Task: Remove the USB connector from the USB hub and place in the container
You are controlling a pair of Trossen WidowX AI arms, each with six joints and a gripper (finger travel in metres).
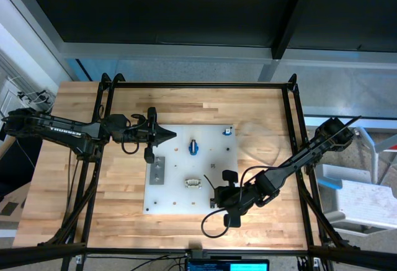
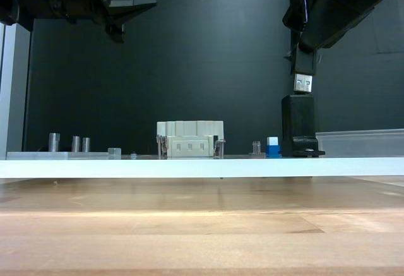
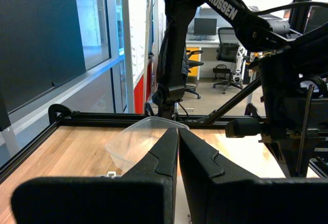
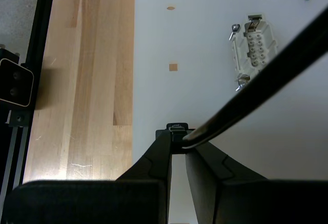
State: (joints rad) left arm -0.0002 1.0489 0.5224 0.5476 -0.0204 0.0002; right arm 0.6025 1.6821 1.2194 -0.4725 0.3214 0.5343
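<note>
The right arm reaches inward and low over the near part of the white board (image 1: 180, 201). Its right pincer (image 4: 178, 141) pinches the USB connector (image 2: 303, 81), whose exposed metal tip hangs directly above the USB hub (image 2: 298, 124). The left arm is held level and high. Its left pincer (image 1: 169, 135) is pressed together and empty, pointing toward the container (image 3: 141, 141).
</note>
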